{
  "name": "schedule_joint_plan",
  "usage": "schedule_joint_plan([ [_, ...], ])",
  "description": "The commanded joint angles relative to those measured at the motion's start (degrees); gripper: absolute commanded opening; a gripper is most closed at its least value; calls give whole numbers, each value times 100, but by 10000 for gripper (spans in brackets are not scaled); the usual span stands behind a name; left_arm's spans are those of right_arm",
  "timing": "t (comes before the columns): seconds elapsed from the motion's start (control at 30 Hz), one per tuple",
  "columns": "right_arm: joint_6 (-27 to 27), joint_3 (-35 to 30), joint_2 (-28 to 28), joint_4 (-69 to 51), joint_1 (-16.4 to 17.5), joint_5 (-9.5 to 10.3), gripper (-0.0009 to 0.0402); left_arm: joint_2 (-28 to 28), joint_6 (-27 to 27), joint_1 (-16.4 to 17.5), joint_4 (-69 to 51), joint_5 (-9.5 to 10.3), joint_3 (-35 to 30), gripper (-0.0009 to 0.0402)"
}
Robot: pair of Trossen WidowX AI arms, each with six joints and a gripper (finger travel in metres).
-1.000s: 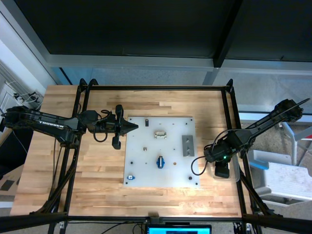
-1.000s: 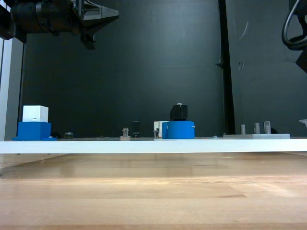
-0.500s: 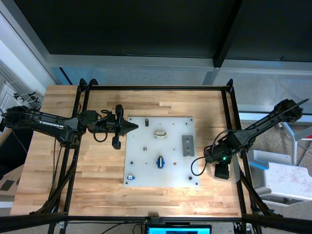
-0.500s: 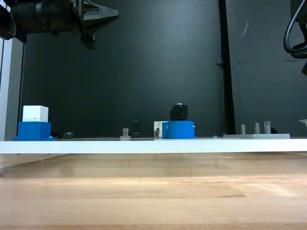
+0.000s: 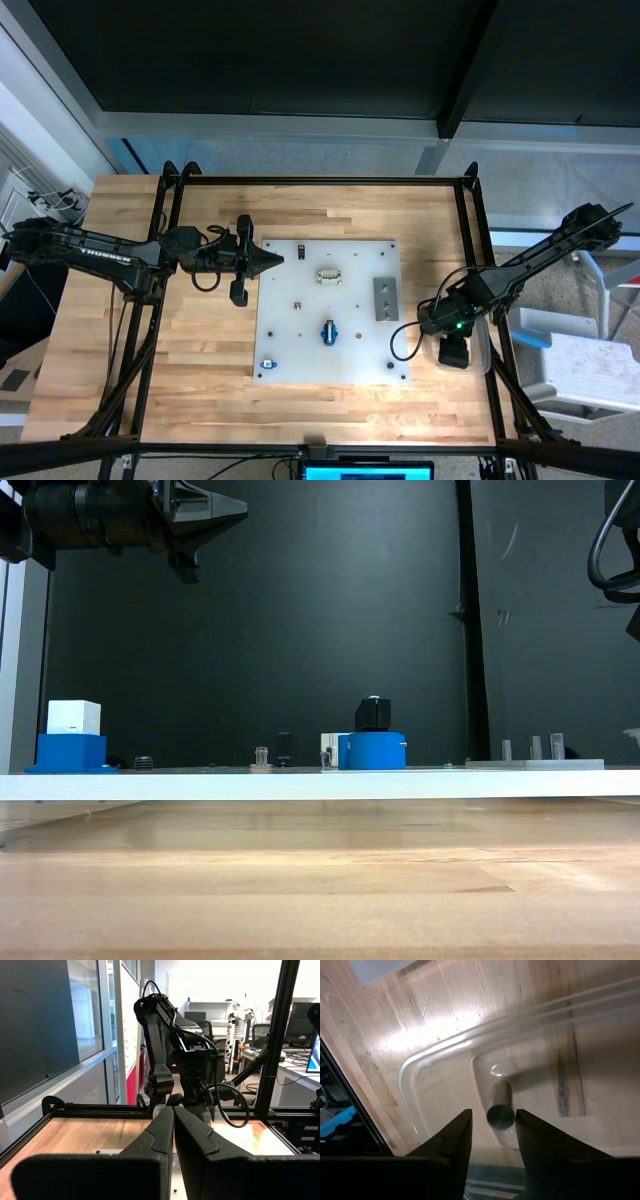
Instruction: Pick the 16mm cylinder and place it in the container
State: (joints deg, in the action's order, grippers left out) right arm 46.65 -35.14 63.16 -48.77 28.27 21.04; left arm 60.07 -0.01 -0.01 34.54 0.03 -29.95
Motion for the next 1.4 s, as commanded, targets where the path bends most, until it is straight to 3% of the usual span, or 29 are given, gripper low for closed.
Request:
schedule_joint_plan([
  [0.03, -11, -2, 2, -2, 0, -55, 149, 2, 0, 0, -2, 0, 0, 0],
  [0.2, 4, -2, -7, -7, 0, -205, 162, 2, 0, 0, 0, 0, 0, 0],
  [0.83, -195, -321, -7, -179, -4, -249, 140, 2, 0, 0, 0, 0, 0, 0],
  [1.07, -483, -922, -7, -743, -11, -822, 133, 2, 0, 0, 0, 0, 0, 0],
  [1.3, -844, -1633, -7, -1364, -13, -1768, 134, 2, 0, 2, 0, -2, 0, 0],
  [1.4, -879, -1818, -7, -1572, -15, -1862, 132, 2, 0, 0, -2, 0, 0, 0],
])
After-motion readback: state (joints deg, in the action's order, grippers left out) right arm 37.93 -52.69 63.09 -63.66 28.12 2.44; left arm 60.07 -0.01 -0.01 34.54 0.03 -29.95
